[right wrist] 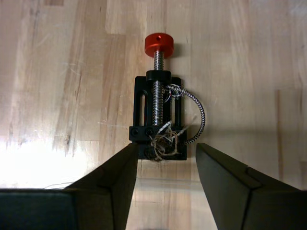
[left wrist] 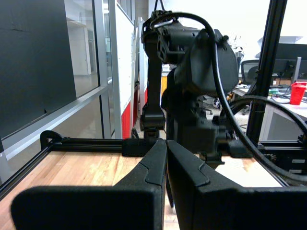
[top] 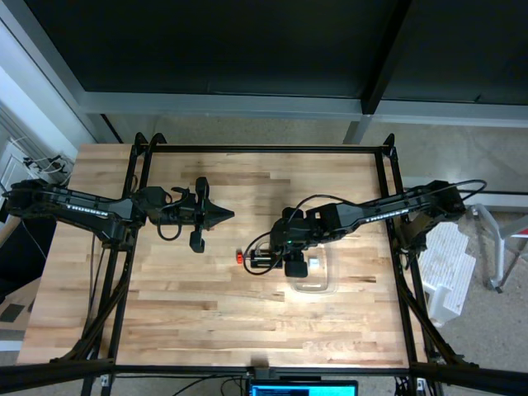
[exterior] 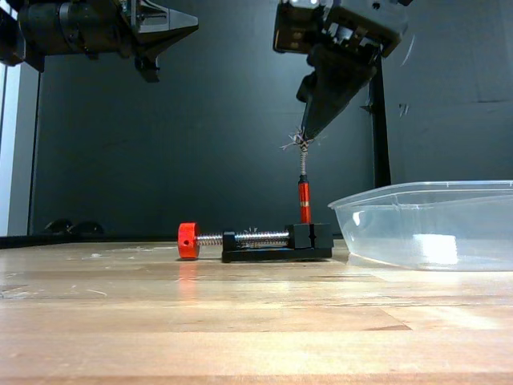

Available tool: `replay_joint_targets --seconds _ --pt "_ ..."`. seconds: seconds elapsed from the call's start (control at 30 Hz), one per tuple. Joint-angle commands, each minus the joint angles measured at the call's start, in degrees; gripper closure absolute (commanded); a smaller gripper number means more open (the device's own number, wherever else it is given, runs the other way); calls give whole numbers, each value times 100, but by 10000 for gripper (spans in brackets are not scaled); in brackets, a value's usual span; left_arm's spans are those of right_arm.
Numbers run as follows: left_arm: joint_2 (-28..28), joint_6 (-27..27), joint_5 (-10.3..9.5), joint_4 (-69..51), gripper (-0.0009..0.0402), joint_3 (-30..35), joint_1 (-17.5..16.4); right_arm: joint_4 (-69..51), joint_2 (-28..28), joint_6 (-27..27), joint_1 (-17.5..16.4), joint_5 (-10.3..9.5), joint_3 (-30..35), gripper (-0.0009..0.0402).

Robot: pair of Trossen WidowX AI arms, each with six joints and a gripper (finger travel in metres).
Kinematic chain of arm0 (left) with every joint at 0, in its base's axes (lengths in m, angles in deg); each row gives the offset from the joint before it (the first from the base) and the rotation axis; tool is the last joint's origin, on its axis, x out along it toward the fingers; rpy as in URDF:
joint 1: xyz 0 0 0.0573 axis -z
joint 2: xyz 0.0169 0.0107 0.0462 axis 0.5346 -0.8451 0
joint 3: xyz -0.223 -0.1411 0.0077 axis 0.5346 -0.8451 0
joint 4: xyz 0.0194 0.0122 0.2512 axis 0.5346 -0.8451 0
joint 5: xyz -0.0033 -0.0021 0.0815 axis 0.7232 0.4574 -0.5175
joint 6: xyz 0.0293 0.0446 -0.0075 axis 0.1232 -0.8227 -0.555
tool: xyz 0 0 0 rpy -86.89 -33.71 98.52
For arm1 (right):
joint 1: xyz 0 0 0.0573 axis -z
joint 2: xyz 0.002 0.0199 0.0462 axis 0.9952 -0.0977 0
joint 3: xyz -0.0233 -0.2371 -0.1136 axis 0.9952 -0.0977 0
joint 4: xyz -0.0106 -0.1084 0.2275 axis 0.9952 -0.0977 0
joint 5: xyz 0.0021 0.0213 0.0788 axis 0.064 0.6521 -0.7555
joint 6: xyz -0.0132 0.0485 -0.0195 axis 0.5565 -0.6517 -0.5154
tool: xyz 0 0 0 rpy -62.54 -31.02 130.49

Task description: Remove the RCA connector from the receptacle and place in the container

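The receptacle (exterior: 276,241) (top: 256,258) (right wrist: 158,120) is a small black block with a red knob (exterior: 187,240) on a silvery screw, lying on the wooden table. The RCA connector (exterior: 304,200) stands upright in the block's end nearest the container, its reddish barrel topped by a spring and a frayed wire tuft (right wrist: 163,140). My right gripper (exterior: 304,132) (right wrist: 166,146) (top: 295,266) hangs straight above it, open, with its fingers on either side of the tuft. The clear container (exterior: 433,224) (top: 330,285) sits just right of the block. My left gripper (top: 227,215) (exterior: 192,28) (left wrist: 166,143) hovers shut, far to the left.
A small white square piece (exterior: 437,249) lies inside the container. A braided wire (right wrist: 199,120) loops beside the block. Black frame rails (top: 388,206) run along the table's sides and back. Bare wood lies in front of the block.
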Motion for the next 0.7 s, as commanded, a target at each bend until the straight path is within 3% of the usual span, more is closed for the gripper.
replay_joint_targets --seconds 0.03,0.43,0.7 --pt "0 0 2 0 393 2 0 17 -129 -50 -15 7 4 207" --pt "0 0 2 0 393 2 -2 240 -568 -55 -55 17 -22 200" --pt "0 0 2 0 393 2 0 540 -575 -70 -66 20 -236 201"
